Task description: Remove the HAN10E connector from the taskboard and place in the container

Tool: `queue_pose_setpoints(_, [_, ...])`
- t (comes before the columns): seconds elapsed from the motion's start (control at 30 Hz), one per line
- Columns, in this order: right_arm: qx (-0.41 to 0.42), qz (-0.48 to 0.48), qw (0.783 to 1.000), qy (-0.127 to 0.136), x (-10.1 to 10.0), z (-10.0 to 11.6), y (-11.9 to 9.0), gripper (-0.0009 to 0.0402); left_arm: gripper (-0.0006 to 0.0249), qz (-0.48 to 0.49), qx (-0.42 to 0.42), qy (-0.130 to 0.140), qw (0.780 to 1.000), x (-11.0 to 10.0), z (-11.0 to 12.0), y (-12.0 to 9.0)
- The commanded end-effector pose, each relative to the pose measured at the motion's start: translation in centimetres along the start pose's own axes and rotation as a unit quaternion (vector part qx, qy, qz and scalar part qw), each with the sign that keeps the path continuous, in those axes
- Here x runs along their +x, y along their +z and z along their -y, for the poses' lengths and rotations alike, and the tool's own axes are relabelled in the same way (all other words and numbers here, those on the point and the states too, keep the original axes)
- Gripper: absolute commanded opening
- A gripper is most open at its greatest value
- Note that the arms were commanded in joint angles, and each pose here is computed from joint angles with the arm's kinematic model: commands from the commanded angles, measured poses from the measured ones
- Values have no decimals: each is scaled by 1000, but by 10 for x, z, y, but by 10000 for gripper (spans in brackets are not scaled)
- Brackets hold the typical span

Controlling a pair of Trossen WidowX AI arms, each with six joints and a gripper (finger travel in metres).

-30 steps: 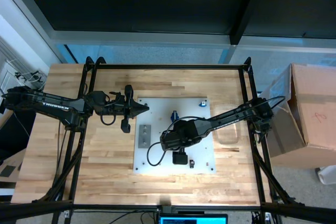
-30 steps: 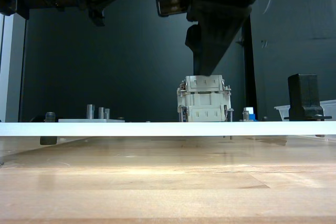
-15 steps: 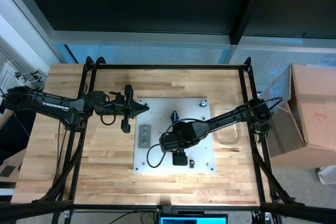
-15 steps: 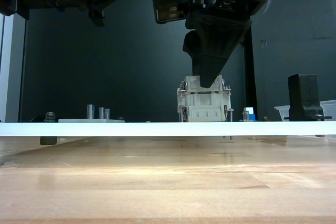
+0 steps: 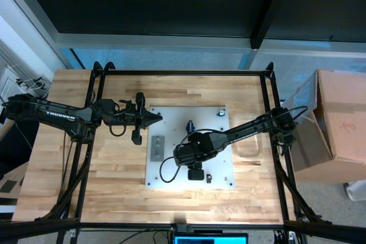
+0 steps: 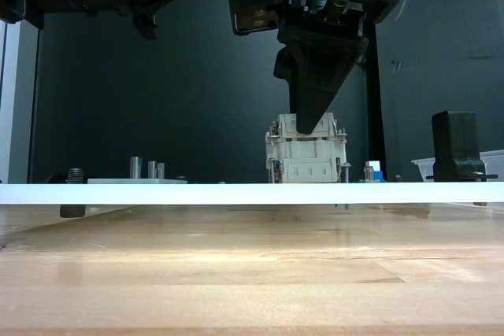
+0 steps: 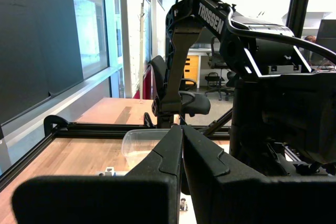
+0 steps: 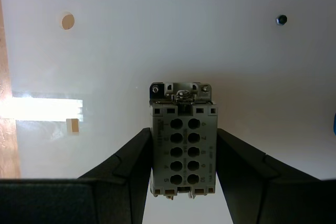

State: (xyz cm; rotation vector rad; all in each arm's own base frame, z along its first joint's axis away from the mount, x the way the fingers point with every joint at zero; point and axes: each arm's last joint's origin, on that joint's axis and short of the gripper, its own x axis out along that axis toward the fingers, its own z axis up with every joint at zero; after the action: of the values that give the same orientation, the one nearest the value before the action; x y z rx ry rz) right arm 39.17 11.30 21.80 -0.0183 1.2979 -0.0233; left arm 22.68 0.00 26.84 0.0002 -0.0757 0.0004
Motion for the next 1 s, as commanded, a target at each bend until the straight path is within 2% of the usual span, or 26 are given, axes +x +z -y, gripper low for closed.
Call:
queue_pose_setpoints(0.03, [1, 3, 1000, 1, -1, 0, 0, 37, 0, 0, 0, 0, 1000, 0, 0, 0])
queue_pose_setpoints(0.2, [2, 8, 1000, 2, -5, 0, 1, -2, 0, 0, 0, 0, 1000, 0, 0, 0])
queue_pose_setpoints(0.37, [2, 17, 1000, 4, -12, 1, 1, 10, 0, 0, 0, 0, 1000, 0, 0, 0])
queue_pose_setpoints(0.67, [6, 40, 999, 11, -35, 4, -1, 7, 0, 0, 0, 0, 1000, 0, 0, 0])
queue_pose_setpoints(1.0, [2, 43, 999, 18, -65, -3, -15, 7, 0, 0, 0, 0, 1000, 0, 0, 0])
